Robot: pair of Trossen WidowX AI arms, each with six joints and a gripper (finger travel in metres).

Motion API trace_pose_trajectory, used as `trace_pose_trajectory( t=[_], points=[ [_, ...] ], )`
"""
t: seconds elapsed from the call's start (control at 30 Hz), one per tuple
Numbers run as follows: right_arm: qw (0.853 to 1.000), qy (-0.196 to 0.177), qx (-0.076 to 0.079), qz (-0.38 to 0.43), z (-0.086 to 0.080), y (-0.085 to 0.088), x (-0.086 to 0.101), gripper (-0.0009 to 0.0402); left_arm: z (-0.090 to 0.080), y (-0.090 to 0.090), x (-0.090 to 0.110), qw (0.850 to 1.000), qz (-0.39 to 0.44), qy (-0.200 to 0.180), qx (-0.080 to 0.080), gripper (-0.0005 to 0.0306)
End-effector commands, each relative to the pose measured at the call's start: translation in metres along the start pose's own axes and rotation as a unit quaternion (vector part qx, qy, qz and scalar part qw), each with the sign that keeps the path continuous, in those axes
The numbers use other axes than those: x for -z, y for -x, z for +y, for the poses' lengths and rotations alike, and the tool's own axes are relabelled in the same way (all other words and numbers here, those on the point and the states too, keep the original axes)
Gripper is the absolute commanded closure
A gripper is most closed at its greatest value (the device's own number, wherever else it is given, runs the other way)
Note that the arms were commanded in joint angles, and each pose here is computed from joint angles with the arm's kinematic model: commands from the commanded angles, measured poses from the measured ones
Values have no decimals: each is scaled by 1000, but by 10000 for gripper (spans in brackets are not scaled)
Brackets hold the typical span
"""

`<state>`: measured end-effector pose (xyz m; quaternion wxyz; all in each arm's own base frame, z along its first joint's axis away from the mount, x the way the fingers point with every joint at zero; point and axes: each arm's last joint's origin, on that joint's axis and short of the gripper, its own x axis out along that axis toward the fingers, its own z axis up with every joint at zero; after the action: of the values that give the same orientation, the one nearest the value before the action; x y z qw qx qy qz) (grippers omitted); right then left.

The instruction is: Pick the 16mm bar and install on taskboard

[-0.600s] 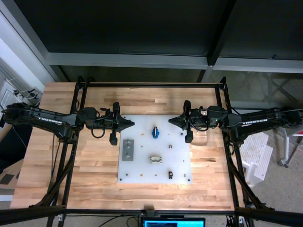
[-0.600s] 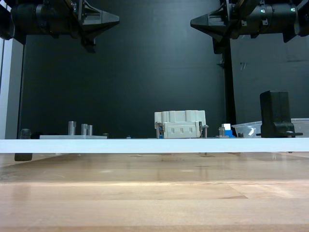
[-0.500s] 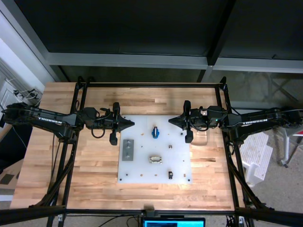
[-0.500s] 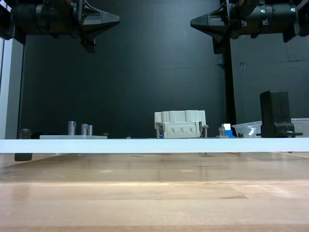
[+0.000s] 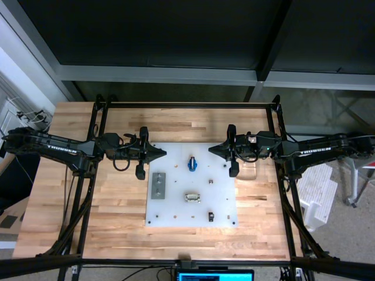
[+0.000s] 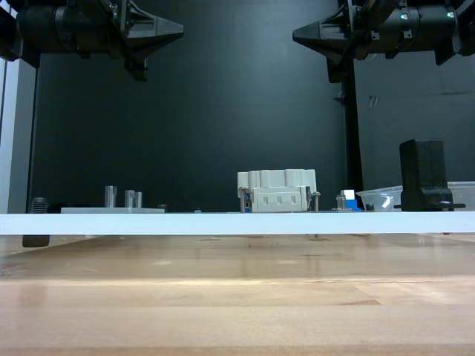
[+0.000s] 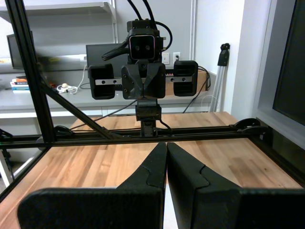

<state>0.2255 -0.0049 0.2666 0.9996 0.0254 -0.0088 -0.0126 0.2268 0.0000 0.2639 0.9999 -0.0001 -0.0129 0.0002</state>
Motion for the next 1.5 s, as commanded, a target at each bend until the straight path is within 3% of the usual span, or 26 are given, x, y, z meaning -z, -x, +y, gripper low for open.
trace_pose_trajectory(
  t=[0.03,0.33,0.63,0.93,1.5],
  points=[
    [1000,-27,-3,3,0,0,0,393,0,0,0,1000,0,0,0,300],
    [998,-40,1,38,0,5,4,393,0,0,0,1000,0,0,0,300],
    [986,-23,11,166,0,8,-1,393,0,0,0,1000,0,0,0,300],
    [939,-27,32,341,-2,23,-7,393,0,0,0,1000,0,0,0,300],
    [824,-44,63,561,-4,67,-22,393,0,0,0,1000,0,0,0,300]
  ],
)
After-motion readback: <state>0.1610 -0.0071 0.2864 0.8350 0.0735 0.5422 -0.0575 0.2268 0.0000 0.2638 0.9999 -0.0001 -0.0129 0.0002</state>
